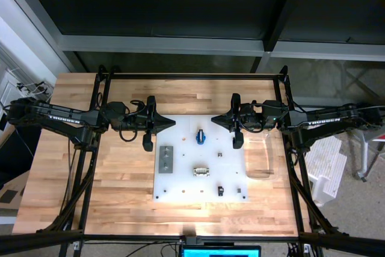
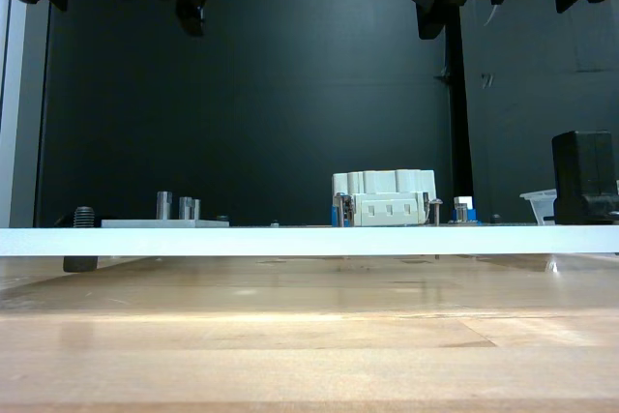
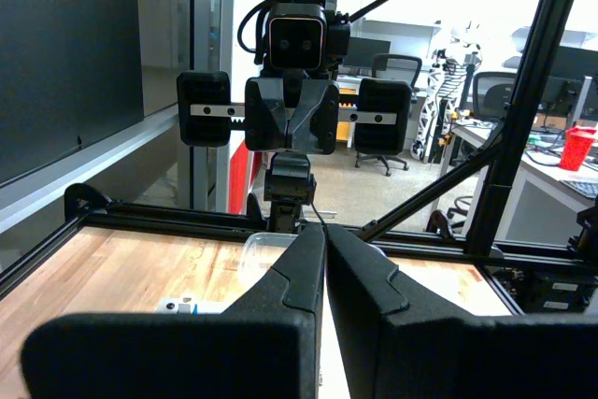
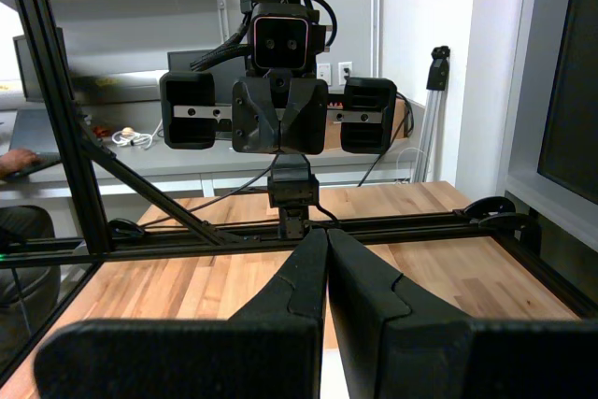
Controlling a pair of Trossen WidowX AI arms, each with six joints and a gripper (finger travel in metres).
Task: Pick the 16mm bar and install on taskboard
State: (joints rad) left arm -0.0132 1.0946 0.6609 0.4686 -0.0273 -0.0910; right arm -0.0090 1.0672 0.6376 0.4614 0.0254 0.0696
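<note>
**Both grippers hung empty over the board; bar not yet picked**

Your wooden table (image 1: 120, 209) carried the white board (image 1: 180, 194) at its middle, with the two arms reaching in from either side, high above it. The left gripper (image 1: 173, 123) hovered over the board's far left corner and the right gripper (image 1: 213, 120) over its far edge. The two tips faced each other, apart, with a stretch of bare board between them.

Each wrist camera showed its own jaws pressed together with nothing between them, on the left gripper (image 3: 323, 233) and on the right gripper (image 4: 327, 233) alike.

A clear tray (image 1: 260, 159) sat on the table just beside the board's right edge. On the board were a grey block (image 1: 165, 159) with short pegs, a white connector (image 1: 201, 172), a blue part (image 1: 200, 136) and a small black block (image 1: 221, 191).

The 16mm bar could not be made out for certain. It was in neither gripper, and you could not tell whether it lay in the tray or elsewhere.

By this showing, the task stood at its very start. You had yet to find the bar, grasp it, carry it to its seat and press it in.
</note>
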